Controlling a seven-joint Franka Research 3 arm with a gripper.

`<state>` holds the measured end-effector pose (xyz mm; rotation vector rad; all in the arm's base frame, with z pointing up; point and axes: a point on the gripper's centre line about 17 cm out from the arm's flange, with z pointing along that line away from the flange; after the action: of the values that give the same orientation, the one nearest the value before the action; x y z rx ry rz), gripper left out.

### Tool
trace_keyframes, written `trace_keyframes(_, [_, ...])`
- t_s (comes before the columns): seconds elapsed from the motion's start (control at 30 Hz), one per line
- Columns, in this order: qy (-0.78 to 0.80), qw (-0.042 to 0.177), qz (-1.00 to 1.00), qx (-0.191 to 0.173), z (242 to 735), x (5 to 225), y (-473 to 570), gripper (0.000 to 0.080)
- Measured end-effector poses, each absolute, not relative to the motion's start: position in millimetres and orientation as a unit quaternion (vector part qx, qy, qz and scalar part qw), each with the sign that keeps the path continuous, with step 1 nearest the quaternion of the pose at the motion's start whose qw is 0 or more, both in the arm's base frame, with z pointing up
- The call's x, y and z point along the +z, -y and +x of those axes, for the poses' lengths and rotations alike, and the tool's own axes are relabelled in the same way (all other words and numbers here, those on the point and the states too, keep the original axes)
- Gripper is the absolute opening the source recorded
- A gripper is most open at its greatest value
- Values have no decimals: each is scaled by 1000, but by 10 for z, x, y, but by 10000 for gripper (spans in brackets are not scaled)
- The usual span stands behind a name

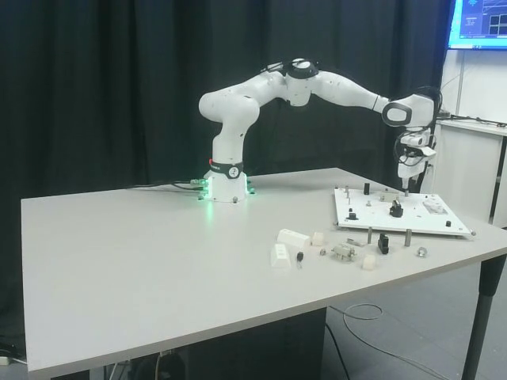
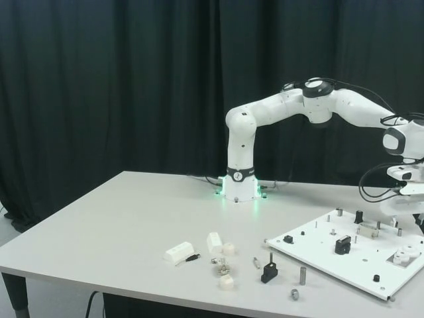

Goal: Remove round peg 3.

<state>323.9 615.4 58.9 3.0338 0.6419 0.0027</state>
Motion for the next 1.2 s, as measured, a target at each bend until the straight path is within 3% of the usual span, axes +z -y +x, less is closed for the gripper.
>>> trace_keyframes(0.4, [-175, 3, 985, -3, 3308, 513, -6090, 800])
trace_keyframes(1.2, [-134, 1, 991, -11, 3418, 461, -5898, 800])
